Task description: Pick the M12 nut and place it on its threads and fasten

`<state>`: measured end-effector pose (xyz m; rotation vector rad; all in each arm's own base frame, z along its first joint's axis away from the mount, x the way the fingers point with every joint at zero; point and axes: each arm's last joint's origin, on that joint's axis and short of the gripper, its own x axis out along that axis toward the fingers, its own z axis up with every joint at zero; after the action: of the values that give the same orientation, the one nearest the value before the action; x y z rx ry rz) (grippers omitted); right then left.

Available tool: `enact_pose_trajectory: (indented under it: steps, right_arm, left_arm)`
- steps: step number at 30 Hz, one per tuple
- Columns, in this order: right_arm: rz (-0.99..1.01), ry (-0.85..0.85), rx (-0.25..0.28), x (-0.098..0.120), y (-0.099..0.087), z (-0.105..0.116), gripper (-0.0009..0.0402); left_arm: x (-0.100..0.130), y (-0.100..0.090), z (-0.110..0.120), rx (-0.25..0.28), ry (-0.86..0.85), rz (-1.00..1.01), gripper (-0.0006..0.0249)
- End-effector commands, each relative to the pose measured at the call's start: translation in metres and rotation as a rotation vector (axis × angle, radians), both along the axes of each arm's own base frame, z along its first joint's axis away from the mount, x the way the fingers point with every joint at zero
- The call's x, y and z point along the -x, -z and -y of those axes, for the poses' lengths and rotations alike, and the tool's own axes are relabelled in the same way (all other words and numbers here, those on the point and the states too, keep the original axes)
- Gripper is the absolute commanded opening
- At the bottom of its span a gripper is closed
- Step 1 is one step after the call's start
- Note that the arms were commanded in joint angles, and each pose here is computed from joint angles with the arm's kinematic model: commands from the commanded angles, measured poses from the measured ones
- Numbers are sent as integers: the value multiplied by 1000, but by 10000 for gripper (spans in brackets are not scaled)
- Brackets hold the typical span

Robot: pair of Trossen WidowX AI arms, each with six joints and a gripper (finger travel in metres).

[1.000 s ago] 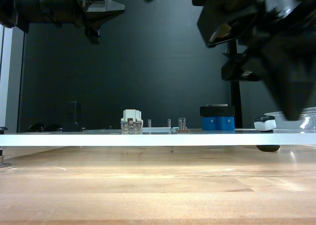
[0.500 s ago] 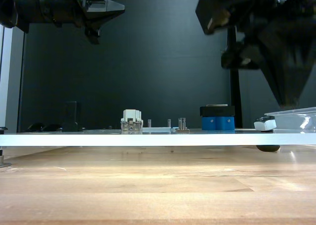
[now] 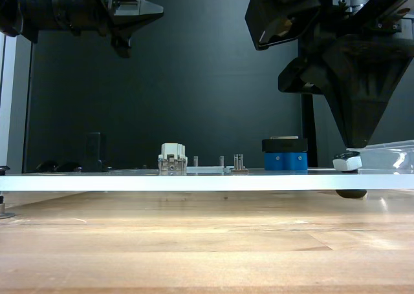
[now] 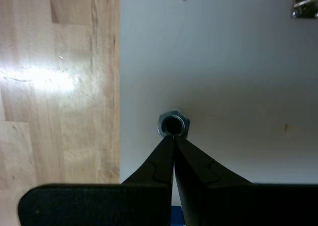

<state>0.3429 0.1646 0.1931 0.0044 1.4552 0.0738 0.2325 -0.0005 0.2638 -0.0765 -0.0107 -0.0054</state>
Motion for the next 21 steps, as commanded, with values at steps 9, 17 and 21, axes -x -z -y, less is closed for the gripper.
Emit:
enact_pose_trajectory:
  steps: [9, 17, 21]
  right_arm:
    - [-7, -7, 12, 1, 5, 2, 0]
    - [5, 7, 1, 3, -2, 3, 0]
    - [5, 8, 8, 5, -8, 4, 0]
  left_arm:
    - [0, 0, 0, 0, 0, 0, 0]
    - [0, 0, 0, 0, 0, 0, 0]
    - [0, 0, 0, 0, 0, 0, 0]
